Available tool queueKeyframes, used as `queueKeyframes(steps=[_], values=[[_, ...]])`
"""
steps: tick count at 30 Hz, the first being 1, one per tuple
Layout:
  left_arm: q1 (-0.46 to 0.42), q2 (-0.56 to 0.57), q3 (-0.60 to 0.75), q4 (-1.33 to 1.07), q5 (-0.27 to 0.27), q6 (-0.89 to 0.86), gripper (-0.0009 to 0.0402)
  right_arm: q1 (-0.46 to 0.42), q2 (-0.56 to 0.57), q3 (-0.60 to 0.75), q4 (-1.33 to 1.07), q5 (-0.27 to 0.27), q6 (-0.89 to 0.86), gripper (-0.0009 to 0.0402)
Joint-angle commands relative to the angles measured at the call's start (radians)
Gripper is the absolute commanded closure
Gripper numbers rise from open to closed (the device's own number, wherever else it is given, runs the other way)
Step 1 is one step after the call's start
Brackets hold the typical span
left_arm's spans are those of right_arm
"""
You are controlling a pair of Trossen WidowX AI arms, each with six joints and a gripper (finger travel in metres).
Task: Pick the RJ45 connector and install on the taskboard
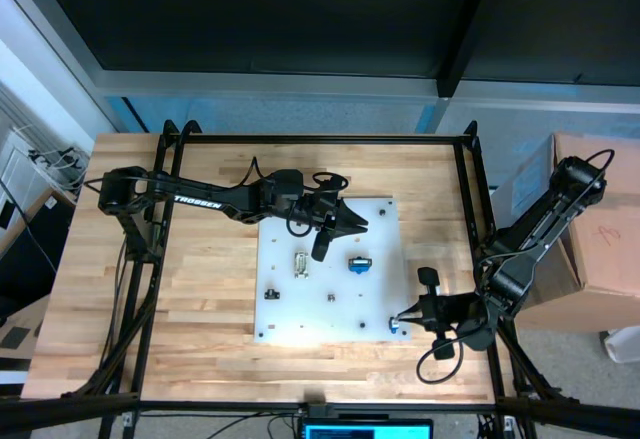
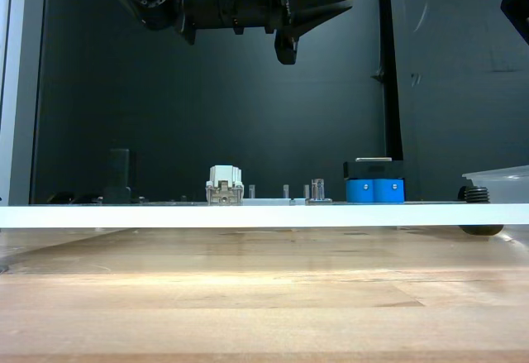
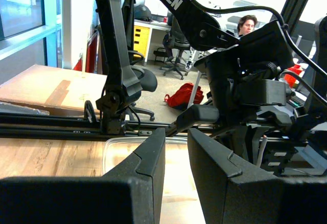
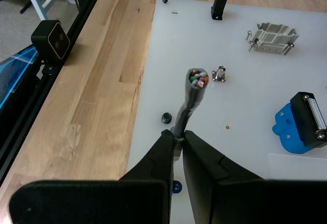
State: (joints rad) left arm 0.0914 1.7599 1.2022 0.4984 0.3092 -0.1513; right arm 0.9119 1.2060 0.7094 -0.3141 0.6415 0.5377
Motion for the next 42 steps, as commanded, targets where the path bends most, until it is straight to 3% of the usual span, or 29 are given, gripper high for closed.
queueKeyframes(steps=[1, 15, 27, 31, 42], values=[[0.000, 0.000, 0.000, 0.000, 0.000, 0.000, 0.0335, 0.000, 0.000, -0.002, -0.002, -0.001, -0.003, 0.0393], [0.000, 0.000, 0.000, 0.000, 0.000, 0.000, 0.0335, 0.003, 0.000, -0.035, 0.003, 0.021, 0.029, 0.0393], [0.000, 0.000, 0.000, 0.000, 0.000, 0.000, 0.0335, 0.020, 0.079, -0.043, 0.070, 0.024, 0.058, 0.0393], [0.000, 0.000, 0.000, 0.000, 0.000, 0.000, 0.0335, 0.031, 0.081, -0.043, 0.070, 0.047, 0.061, 0.0393], [0.000, 0.000, 0.000, 0.000, 0.000, 0.000, 0.0335, 0.037, 0.081, -0.077, 0.068, 0.038, 0.105, 0.0393]])
